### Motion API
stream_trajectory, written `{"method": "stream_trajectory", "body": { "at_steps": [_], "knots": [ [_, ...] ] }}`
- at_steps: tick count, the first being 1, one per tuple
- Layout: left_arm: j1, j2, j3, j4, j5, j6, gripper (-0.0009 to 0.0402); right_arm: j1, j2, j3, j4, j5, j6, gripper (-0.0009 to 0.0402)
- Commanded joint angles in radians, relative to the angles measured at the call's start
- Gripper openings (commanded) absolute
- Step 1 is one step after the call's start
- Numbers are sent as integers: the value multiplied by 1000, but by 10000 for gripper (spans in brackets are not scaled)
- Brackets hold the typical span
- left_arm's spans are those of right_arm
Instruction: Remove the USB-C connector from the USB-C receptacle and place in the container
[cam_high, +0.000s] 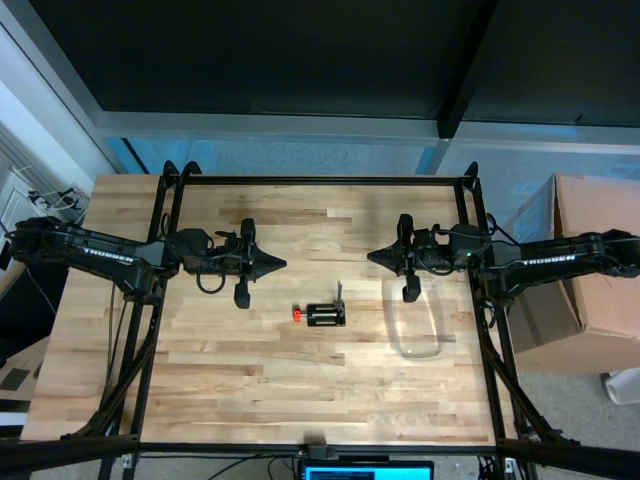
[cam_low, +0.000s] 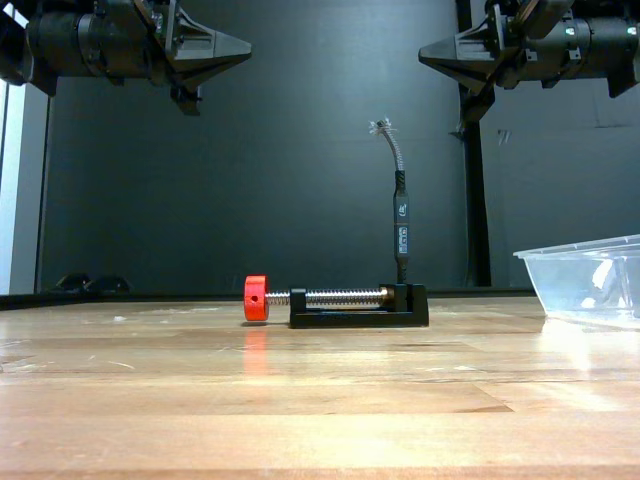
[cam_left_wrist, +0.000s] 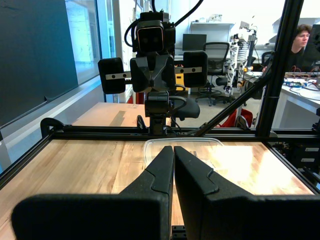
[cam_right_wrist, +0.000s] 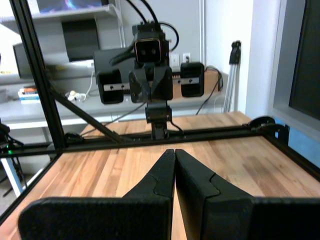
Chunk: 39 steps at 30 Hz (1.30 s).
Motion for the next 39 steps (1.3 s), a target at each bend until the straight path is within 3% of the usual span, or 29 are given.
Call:
{"method": "stream_trajectory", "body": {
  "at_steps": [1, 7, 17, 25, 28, 39],
  "knots": [
    [0, 0, 0, 0, 0, 0, 0, 10, 0, 52, -130, 0, 0, 0],
    [0, 0, 0, 0, 0, 0, 0, 38, 22, 179, -437, 0, 0, 0],
    [0, 0, 0, 0, 0, 0, 0, 103, 152, 423, -906, 1, 0, 0],
    [0, 0, 0, 0, 0, 0, 0, 186, 312, 631, -1185, 12, 28, 0],
    [0, 0, 0, 0, 0, 0, 0, 204, 390, 719, -1271, 46, 58, 2],
    [0, 0, 0, 0, 0, 0, 0, 212, 645, 1008, -1524, 61, 125, 72]
  ]
}}
